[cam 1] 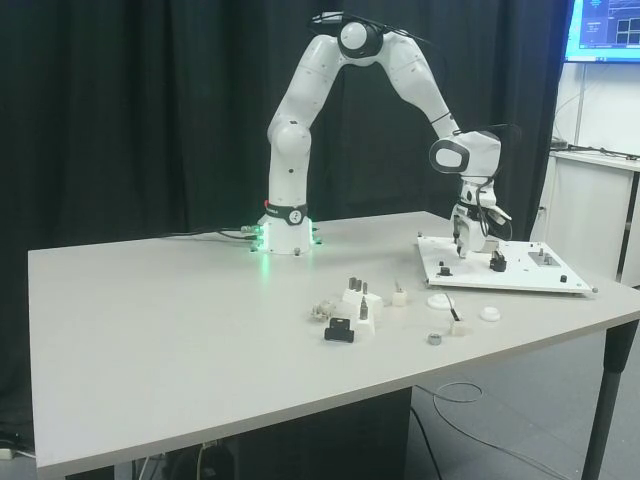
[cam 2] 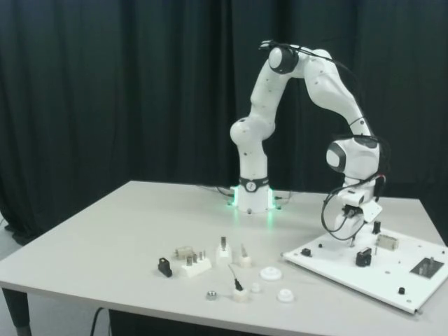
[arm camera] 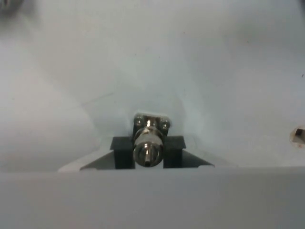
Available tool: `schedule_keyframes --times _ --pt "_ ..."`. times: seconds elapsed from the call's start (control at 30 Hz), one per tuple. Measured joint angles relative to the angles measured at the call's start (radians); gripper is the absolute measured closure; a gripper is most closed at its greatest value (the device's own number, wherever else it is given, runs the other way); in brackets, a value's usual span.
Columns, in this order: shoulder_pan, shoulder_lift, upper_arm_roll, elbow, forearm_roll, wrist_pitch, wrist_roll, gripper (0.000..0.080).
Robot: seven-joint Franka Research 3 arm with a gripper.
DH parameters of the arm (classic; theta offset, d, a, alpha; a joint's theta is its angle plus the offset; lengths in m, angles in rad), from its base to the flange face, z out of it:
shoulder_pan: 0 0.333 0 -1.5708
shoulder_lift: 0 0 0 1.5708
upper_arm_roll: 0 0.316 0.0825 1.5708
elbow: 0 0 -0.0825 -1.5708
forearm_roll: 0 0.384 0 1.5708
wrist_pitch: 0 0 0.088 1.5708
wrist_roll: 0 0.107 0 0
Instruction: Insert BNC.
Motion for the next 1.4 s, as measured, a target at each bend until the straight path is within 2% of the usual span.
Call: schedule_keyframes --times 0.7,1.4 --pt "0.0 0.001 0.0 0.0 0.001 0.001 0.009 0.0677" --pt "0.003 0.0 -0.002 0.0 0.001 0.0 0.125 0.0678"
